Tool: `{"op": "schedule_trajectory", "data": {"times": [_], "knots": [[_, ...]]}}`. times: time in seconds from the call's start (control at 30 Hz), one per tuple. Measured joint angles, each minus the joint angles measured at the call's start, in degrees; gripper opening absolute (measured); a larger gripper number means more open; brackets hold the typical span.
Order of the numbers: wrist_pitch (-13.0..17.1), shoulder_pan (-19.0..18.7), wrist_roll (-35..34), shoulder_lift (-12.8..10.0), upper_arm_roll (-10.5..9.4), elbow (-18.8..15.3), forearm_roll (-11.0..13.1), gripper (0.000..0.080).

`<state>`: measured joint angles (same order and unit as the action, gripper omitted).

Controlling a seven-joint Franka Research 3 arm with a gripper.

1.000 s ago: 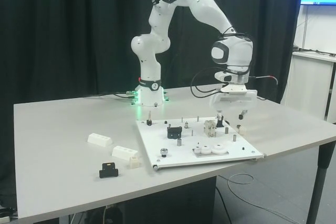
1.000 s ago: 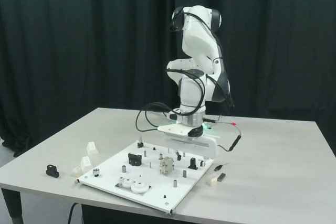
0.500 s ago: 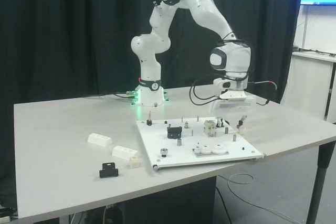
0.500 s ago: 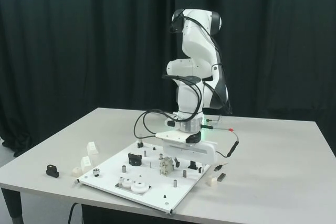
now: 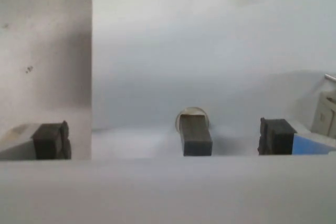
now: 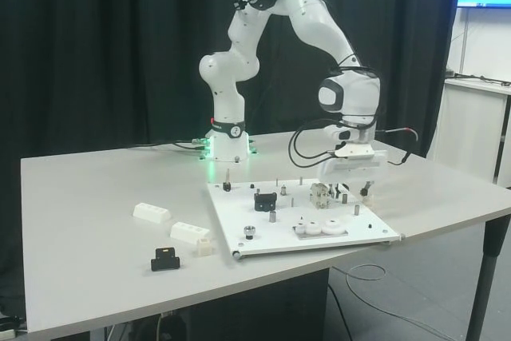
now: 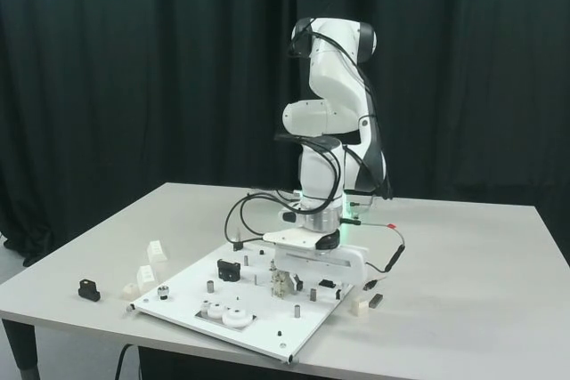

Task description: Remove square peg 3.

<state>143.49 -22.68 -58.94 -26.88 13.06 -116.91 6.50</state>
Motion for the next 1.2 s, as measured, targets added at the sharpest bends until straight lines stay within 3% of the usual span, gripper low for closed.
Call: {"op": "schedule_trajectory", "data": {"times": [0.3,0.33,0.37,0.53,0.57,0.8,0.83,0.87,0.9,1.2], "knots": [[0.39,0.37,0.33,-0.59,-0.01,0.00,2.03,0.0800],[0.39,0.43,0.55,-0.63,-0.01,-0.01,2.09,0.0774],[0.39,0.50,0.72,-0.67,-0.01,0.00,2.11,0.0633],[0.38,0.80,1.15,-0.85,-0.01,0.00,2.12,0.0633],[0.38,0.86,1.26,-0.88,-0.01,0.00,2.12,0.0470],[0.34,1.24,1.90,-1.12,-0.01,0.00,2.11,0.0470],[0.28,1.29,1.93,-1.13,0.03,-0.01,2.10,0.0310],[0.20,1.36,1.97,-1.12,0.07,0.00,2.11,0.0310],[0.17,1.42,2.02,-1.11,0.03,0.01,2.12,0.0130],[0.03,1.45,2.48,-1.12,-0.01,0.09,2.12,0.0116]]}}
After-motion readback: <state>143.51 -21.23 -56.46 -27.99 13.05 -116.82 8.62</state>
